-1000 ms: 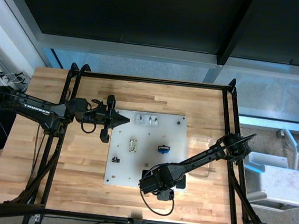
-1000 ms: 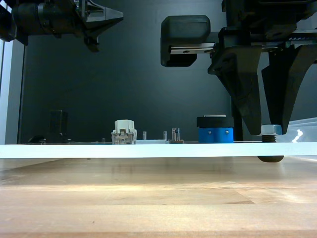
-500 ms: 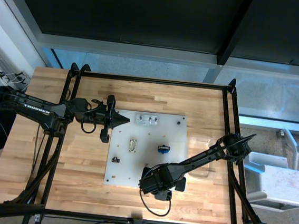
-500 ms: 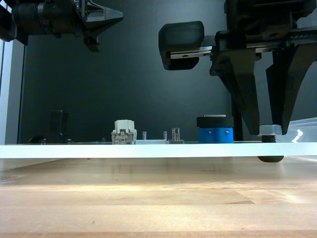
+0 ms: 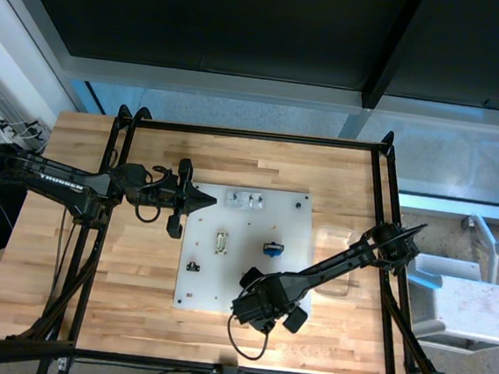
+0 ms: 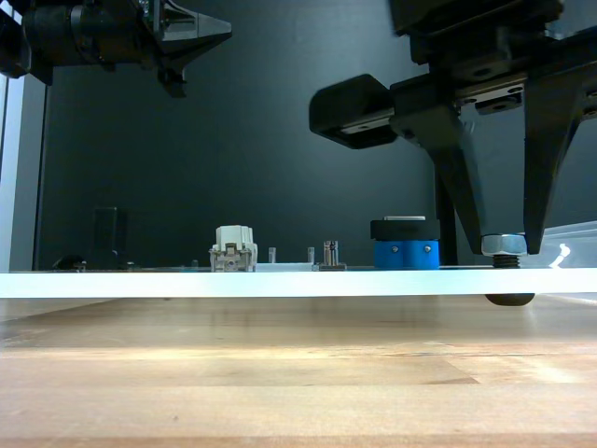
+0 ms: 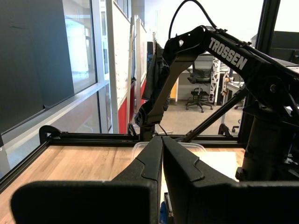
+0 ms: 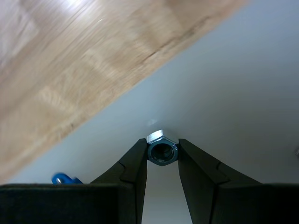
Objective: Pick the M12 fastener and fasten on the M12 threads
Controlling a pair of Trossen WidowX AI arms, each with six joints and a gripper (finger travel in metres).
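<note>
The right tool [image 6: 505, 239] hangs point-down at the lower right of the low view. Its two fingers are clenched on opposite flats of the M12 nut [image 6: 504, 245]. The nut sits on its stud [image 6: 506, 262], and a few black ribs show beneath it, so it does not look run fully down. In the right wrist view the nut [image 8: 162, 150] lies exactly between the fingertips, with its dark bore facing the camera. Its axis therefore stands upright, in line with the stud and with the tool's own length.

The coming move likely turns on that line-up. Any twist has to go round the vertical axis through the bore, without leaning the nut sideways.

In the high view the right tool [image 5: 266, 305] covers the nut at the lower right edge of the white board [image 5: 223, 273], which lies on the tabletop [image 5: 89, 295].

The left tool [image 5: 202, 198] is parked high at the board's upper left, well apart from the nut. Its fingers [image 7: 154, 154] are pressed together on nothing. The right arm is plainly the nearer one.
</note>
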